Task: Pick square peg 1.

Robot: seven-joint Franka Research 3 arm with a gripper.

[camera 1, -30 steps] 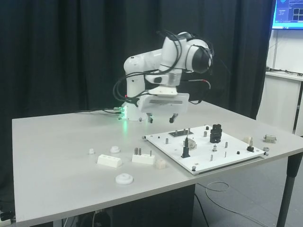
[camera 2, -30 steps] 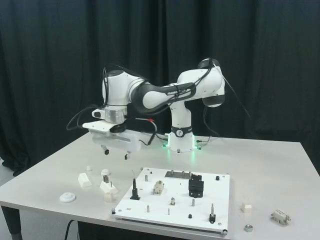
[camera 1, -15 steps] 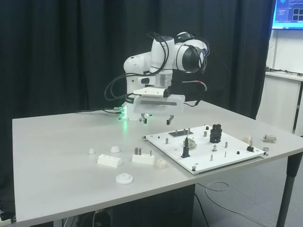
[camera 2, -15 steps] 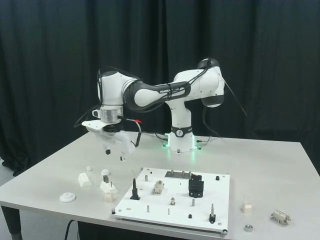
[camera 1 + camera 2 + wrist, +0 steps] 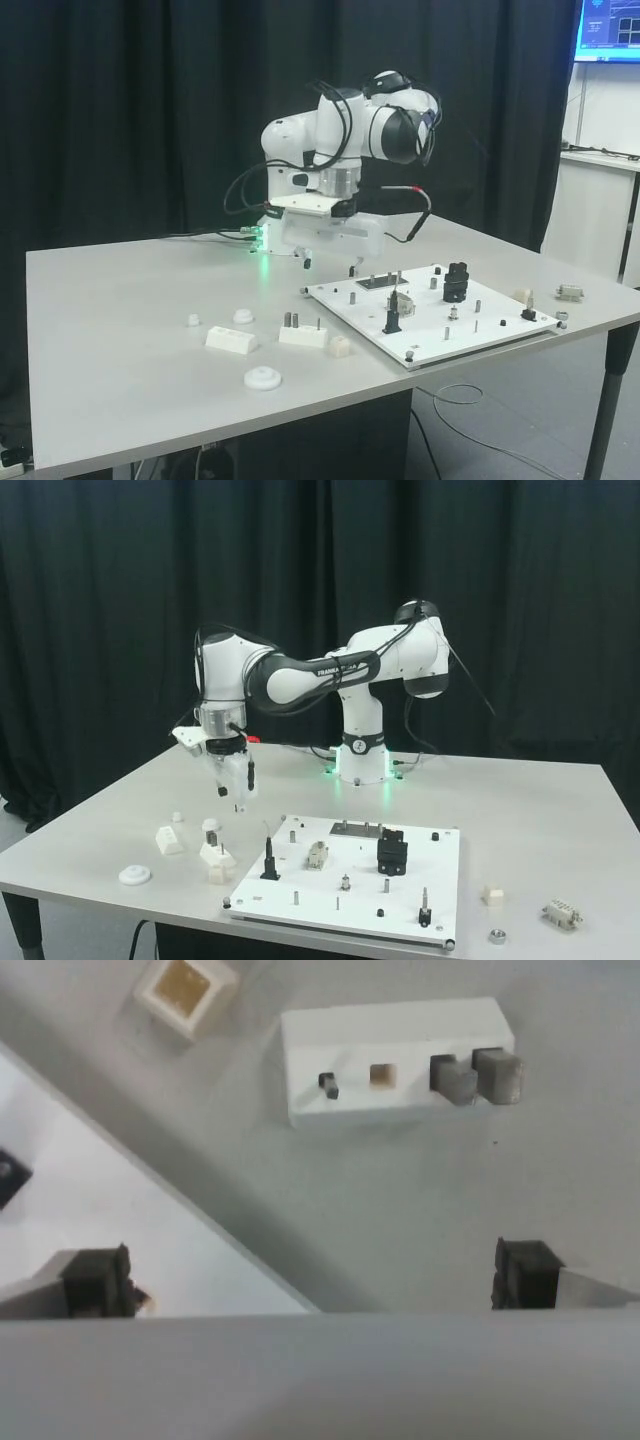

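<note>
Square peg (image 5: 497,1072) – stands in white block (image 5: 395,1060), beside a second peg | jaws open above | risk – grabbing wrong peg.

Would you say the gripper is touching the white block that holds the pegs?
Apart. In the first room view the gripper hangs well above the white block, with bare table visible between them; the wrist view also shows the block untouched.

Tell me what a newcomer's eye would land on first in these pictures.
The white arm arching over the grey table stands out, its gripper hanging open above a white block that holds pegs. Beside that block lies the white board studded with small black and grey parts.
</note>
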